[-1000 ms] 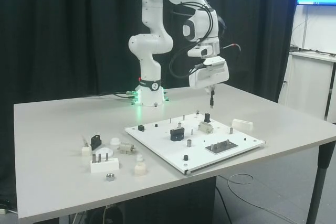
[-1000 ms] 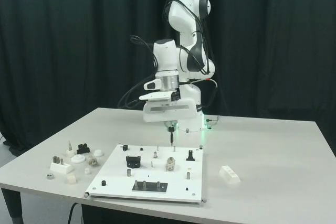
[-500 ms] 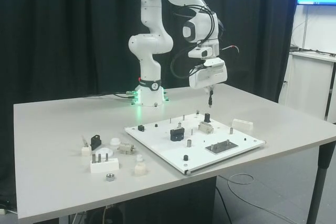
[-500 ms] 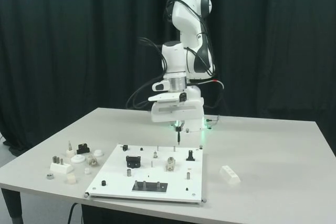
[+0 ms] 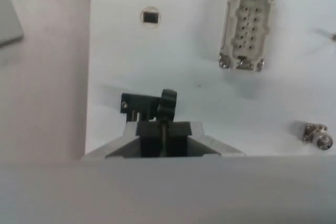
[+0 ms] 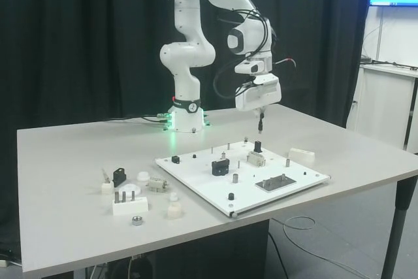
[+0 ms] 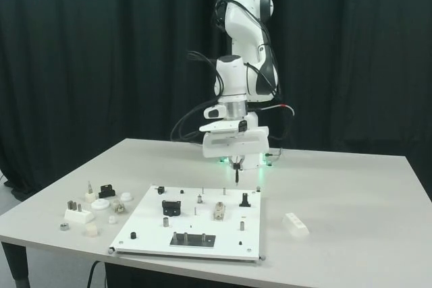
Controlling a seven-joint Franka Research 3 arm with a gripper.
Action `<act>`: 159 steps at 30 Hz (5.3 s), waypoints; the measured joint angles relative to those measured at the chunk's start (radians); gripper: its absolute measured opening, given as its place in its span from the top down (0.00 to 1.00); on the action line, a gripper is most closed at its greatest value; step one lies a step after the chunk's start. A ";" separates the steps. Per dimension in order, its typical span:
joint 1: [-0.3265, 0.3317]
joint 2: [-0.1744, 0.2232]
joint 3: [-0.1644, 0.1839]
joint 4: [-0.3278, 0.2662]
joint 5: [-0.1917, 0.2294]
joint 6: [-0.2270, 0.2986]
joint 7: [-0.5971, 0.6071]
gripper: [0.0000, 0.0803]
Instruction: Insert USB.
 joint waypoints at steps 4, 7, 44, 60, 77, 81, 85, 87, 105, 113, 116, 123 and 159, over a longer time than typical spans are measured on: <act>0.000 -0.002 0.009 -0.013 -0.005 0.000 0.005 0.97; 0.000 -0.002 0.017 -0.019 -0.008 0.000 0.009 0.97; 0.000 0.013 0.051 -0.052 -0.044 -0.002 0.062 0.97; 0.000 0.036 0.073 -0.052 -0.055 0.018 0.062 0.97; 0.000 0.054 0.075 -0.051 -0.063 0.041 0.062 0.97; 0.000 0.054 0.075 -0.051 -0.063 0.041 0.062 0.97; 0.000 0.054 0.075 -0.051 -0.063 0.041 0.062 0.97; -0.001 0.054 0.075 -0.051 -0.063 0.041 0.063 0.97; -0.009 0.057 0.074 -0.051 -0.066 0.052 0.064 0.97; -0.009 0.058 0.074 -0.051 -0.087 0.056 0.064 0.97; -0.008 0.058 0.075 -0.051 -0.091 0.056 0.063 0.97; -0.007 0.058 0.076 -0.051 -0.100 0.057 0.061 0.97; -0.011 0.056 0.084 -0.051 -0.100 0.052 0.063 0.97</act>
